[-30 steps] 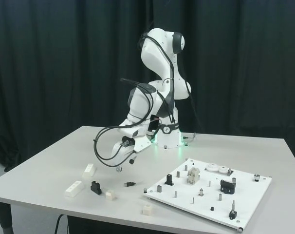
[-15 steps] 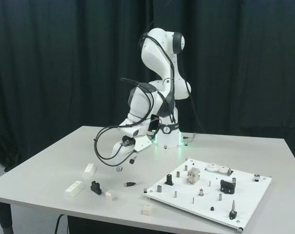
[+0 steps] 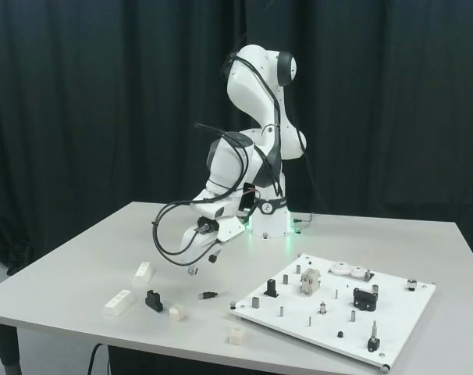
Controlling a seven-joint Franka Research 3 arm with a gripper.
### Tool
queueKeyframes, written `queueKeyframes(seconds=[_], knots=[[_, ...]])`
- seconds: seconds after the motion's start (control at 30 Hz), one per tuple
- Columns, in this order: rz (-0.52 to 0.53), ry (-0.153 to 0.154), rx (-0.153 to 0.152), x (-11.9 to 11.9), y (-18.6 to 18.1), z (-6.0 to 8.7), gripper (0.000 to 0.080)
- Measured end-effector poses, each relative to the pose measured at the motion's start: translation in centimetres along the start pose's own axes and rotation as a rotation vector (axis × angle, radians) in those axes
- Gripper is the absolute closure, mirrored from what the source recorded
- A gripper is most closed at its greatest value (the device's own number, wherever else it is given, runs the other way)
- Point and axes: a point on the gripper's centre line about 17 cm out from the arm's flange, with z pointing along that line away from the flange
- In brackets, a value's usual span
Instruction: Remove waterproof.
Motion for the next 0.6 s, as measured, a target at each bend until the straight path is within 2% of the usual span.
queueKeyframes(seconds=[0.27, 0.47, 0.6], knots=[[-0.003, 0.007, 0.008, 1.0, -0.5, -0.3, 0.0003], [0.037, 0.026, 0.044, 3.0, -1.9, -1.1, 0.0003], [0.071, 0.039, 0.080, 4.5, -3.4, -1.9, 0.0003]])
